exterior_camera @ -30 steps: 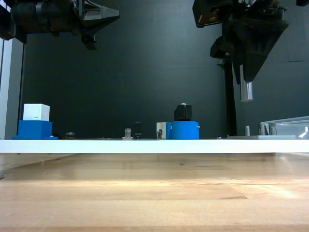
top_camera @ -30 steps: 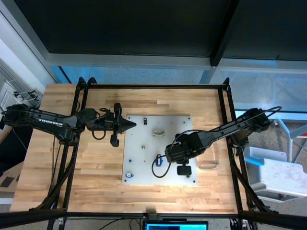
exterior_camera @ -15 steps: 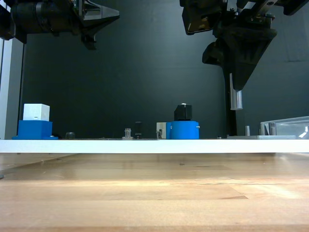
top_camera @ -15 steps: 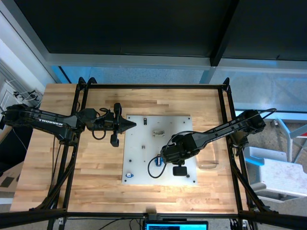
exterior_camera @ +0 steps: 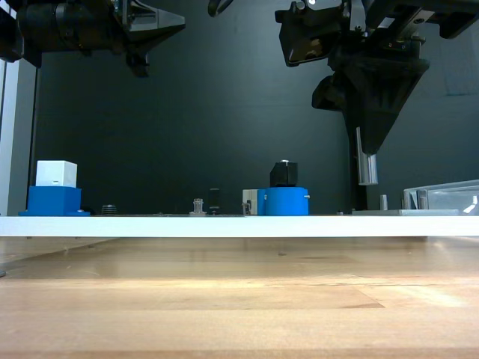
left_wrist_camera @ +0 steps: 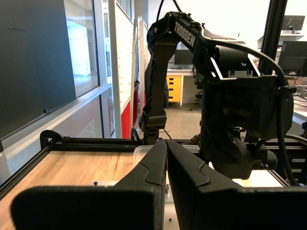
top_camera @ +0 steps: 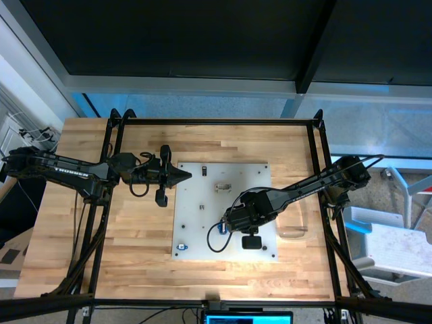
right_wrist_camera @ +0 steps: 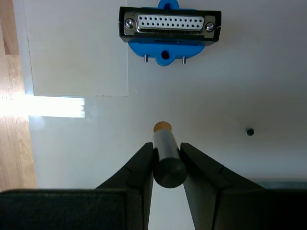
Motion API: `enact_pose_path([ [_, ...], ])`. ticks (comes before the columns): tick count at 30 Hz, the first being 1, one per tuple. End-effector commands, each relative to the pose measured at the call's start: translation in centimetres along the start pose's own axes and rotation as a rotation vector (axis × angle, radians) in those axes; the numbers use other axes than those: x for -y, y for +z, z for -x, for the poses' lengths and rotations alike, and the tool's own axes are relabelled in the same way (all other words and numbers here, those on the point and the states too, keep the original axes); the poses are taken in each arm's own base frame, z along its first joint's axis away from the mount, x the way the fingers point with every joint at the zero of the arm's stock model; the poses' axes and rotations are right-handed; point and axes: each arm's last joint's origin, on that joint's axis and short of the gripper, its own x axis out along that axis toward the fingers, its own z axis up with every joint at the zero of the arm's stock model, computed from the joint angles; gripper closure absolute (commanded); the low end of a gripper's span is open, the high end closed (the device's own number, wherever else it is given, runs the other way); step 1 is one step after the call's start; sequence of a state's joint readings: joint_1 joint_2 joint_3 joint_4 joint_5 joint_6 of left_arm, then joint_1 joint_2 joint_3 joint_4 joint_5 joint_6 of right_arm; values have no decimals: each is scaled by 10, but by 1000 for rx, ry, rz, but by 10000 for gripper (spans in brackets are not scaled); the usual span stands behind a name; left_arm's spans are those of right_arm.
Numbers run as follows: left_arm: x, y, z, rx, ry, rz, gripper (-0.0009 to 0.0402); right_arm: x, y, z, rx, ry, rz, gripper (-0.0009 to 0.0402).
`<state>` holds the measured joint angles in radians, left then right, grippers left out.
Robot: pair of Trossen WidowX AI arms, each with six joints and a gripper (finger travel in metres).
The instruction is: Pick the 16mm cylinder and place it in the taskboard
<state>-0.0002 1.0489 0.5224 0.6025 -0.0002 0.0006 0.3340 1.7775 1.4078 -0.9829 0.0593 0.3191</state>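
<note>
Spotter: Cylinder position?

Operator: My right gripper (right_wrist_camera: 166, 145) pinches the cylinder (right_wrist_camera: 167, 155) upright between its fingertips. It hangs above the board (right_wrist_camera: 216, 96), near the blue connector (right_wrist_camera: 165, 50) but apart from it. In the low view the cylinder's lower end is off the board, not touching.

Spotter: And the other arm?

Operator: My left gripper (top_camera: 182, 174) is parked high by the board's left edge, fingers pressed together, holding nothing. I leave it there.

Spotter: How do you want to finish?

Operator: The cylinder hides whatever hole sits under it, so I cannot tell whether I'm lined up. I judge this needs a slow, straight descent with the cylinder vertical, and I'd check the low view for tilt on the way down. If the tip catches on a rim, I'd lift and nudge sideways rather than push. I'd spread the fingers only once the cylinder stands seated by itself.
</note>
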Motion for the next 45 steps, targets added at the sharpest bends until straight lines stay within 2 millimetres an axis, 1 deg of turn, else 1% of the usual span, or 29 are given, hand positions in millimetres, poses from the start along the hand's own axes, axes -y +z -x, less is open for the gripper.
enact_pose_path([
  [1, 0, 0, 0, 0, 0, 0, 393, 1, -1, -3, -5, -3, -2, 352],
  [15, 0, 0, 0, 0, 0, 0, 393, 1, -4, -12, 5, 1, -12, 352],
  [41, 0, 0, 0, 0, 0, 0, 393, 2, -4, -14, 21, -12, -16, 352],
  [45, 0, 0, 0, 0, 0, 0, 393, 0, -3, -19, -3, 16, -16, 352],
])
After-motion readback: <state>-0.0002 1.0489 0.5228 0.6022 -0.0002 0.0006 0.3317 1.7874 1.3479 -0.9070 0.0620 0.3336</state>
